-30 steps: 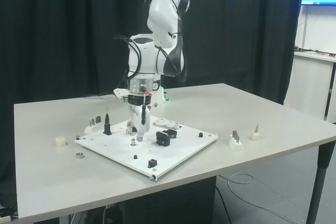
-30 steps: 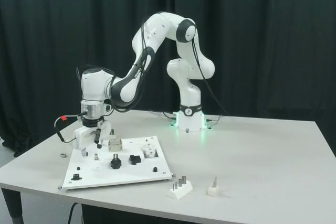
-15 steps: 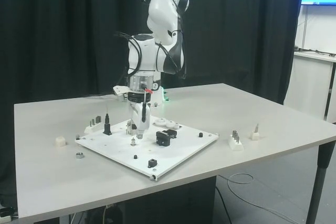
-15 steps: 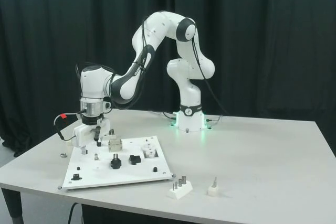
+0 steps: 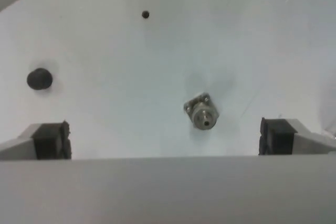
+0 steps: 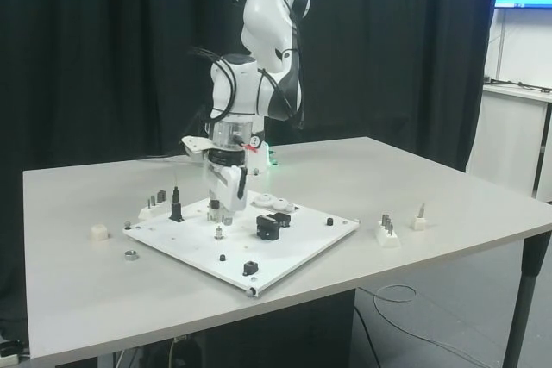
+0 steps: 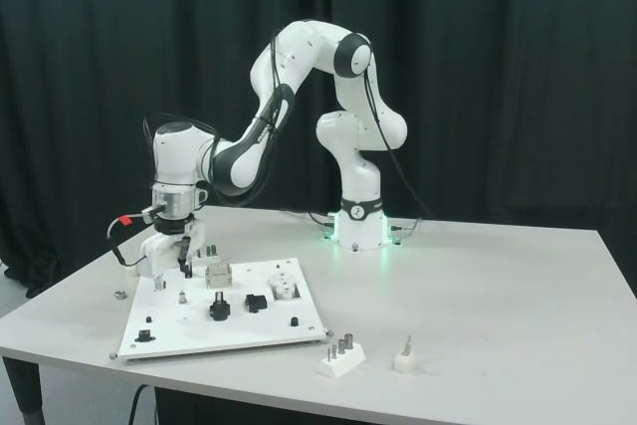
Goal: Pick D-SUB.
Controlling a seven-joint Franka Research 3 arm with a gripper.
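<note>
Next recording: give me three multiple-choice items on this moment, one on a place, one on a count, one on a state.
1. The gripper is above:
A. the white board
B. the bare grey table
C. the arm's base

2. Pins standing in the white block near the table's front edge:
A. one
B. three
C. six

3. The gripper is:
A. shut on a part
B. open, holding nothing
C. out of view

Answers: 1 A, the wrist view shows white board beneath it. 2 B, three pins stand up. 3 B, its fingers stand apart with only the metal connector below.
</note>
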